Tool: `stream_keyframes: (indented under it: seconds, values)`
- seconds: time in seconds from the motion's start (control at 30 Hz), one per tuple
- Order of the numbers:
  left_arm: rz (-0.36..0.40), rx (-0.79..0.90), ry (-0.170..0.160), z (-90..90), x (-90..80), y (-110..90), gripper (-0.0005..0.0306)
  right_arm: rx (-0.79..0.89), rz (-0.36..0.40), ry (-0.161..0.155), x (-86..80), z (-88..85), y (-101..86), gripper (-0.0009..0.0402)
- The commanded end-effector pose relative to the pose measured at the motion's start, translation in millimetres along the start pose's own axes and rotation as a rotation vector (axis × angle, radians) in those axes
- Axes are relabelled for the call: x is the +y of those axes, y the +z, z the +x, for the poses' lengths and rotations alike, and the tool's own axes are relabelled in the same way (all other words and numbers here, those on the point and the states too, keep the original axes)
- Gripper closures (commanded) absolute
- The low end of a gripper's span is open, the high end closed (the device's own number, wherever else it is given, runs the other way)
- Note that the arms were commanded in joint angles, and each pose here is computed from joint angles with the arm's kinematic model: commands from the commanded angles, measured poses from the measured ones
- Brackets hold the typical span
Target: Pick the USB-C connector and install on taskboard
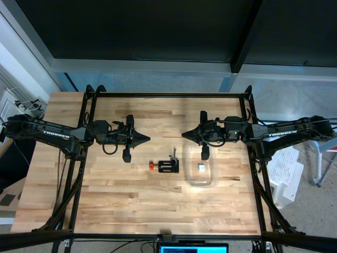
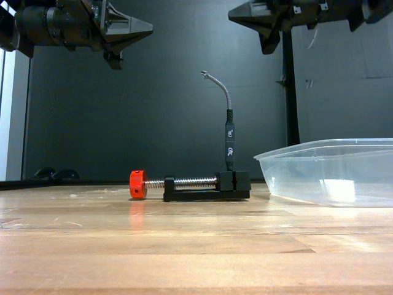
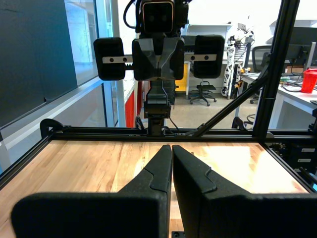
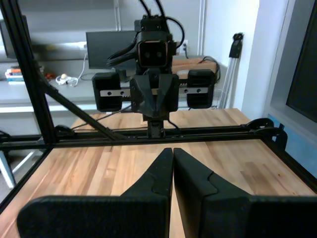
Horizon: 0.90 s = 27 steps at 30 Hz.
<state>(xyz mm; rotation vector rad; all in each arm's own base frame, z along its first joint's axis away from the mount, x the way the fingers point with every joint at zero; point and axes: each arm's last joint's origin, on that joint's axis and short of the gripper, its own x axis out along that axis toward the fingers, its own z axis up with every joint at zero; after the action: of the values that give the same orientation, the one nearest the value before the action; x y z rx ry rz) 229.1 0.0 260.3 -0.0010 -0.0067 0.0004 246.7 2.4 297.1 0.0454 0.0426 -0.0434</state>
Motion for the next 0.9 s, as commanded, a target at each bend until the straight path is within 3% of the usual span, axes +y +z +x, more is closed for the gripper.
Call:
stream_keyframes:
  seconds: [0.03,0.43,0.9]
  values:
    - [0.000,-0.001,0.000,0.0,0.0,0,0.0300,-0.019,0.021,0.001,-0.4,-4.6,-5.8,0.0393]
    - [0.000,-0.001,0.000,0.0,0.1,0,0.0300,-0.017,0.043,0.002,-1.6,-11.0,-23.0,0.0393]
    - [0.000,-0.001,0.000,0.0,0.0,0,0.0300,-0.031,0.040,0.007,-1.6,-11.7,-24.9,0.0393]
